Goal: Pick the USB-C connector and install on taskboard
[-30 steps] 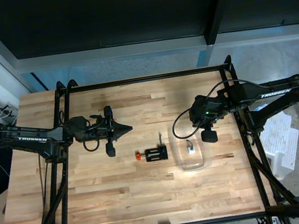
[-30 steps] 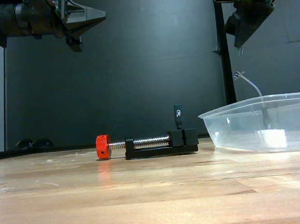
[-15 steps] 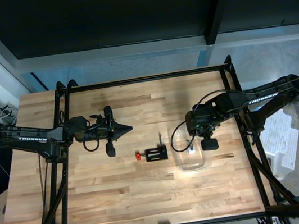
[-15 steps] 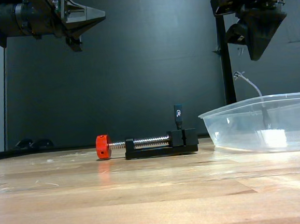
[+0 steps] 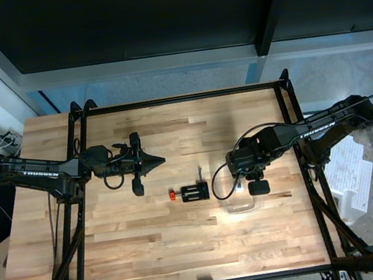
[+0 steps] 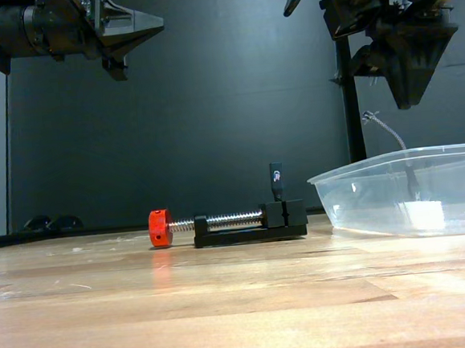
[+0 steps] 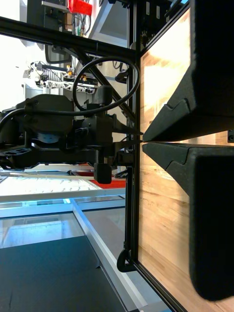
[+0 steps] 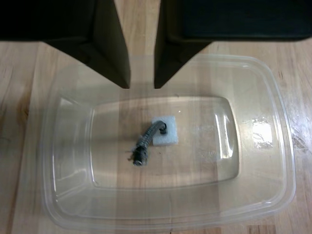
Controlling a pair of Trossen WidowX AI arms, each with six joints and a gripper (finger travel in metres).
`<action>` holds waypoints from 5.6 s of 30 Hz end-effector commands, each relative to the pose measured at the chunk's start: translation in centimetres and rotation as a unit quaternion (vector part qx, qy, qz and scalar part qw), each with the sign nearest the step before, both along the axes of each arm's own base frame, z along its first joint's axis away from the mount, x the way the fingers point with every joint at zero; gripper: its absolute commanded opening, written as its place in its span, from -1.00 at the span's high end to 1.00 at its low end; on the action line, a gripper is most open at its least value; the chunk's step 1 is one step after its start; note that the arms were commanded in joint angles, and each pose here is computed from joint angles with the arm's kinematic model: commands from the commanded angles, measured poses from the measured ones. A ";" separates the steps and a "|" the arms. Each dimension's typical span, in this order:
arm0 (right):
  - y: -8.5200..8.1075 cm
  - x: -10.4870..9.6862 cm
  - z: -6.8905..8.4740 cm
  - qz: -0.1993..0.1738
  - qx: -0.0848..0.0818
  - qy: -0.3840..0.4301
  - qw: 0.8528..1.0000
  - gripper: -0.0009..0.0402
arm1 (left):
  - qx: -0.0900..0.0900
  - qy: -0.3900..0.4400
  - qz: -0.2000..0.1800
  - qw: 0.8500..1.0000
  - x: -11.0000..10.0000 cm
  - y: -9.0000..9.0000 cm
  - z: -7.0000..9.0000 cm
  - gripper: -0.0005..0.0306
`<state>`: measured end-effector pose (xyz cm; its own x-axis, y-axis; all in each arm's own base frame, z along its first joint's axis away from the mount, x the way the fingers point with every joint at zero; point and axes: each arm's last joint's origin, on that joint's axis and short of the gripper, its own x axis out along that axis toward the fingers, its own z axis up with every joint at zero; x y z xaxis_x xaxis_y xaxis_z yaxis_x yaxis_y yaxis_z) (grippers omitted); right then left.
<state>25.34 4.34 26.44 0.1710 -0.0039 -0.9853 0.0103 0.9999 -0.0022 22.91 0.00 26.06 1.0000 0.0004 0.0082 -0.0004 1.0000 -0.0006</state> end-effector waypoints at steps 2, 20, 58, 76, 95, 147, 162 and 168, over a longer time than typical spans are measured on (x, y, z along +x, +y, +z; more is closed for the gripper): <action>0.3 0.5 -0.7 -0.003 -0.002 0.010 1.000 0.33 | 0.000 0.000 0.000 1.000 0.0 0.0 0.0 0.96; 1.2 2.3 -3.5 -0.007 -0.014 0.020 1.000 0.04 | 0.000 0.000 0.000 1.000 0.0 0.0 0.0 0.97; 1.6 1.9 -6.5 0.000 -0.023 0.002 1.000 0.04 | 0.000 0.000 0.000 1.000 0.0 0.0 0.0 0.96; 1.6 2.0 -8.2 0.005 -0.025 0.007 1.000 0.04 | 0.000 0.000 0.000 1.000 0.0 0.0 0.0 0.96; 1.7 1.9 -8.6 0.004 -0.021 0.001 1.000 0.30 | 0.000 0.000 0.000 1.000 0.0 0.0 0.0 0.96; 1.6 1.0 -6.3 0.001 -0.003 -0.024 1.000 0.96 | 0.000 0.000 0.000 1.000 0.0 0.0 0.0 0.96; 1.4 0.4 -0.5 -0.001 -0.002 -0.029 1.000 0.96 | 0.000 0.000 0.000 1.000 0.0 0.0 0.0 0.96; 1.4 0.6 0.7 -0.004 0.000 -0.037 0.999 0.96 | 0.000 0.000 0.000 1.000 0.0 0.0 0.0 0.96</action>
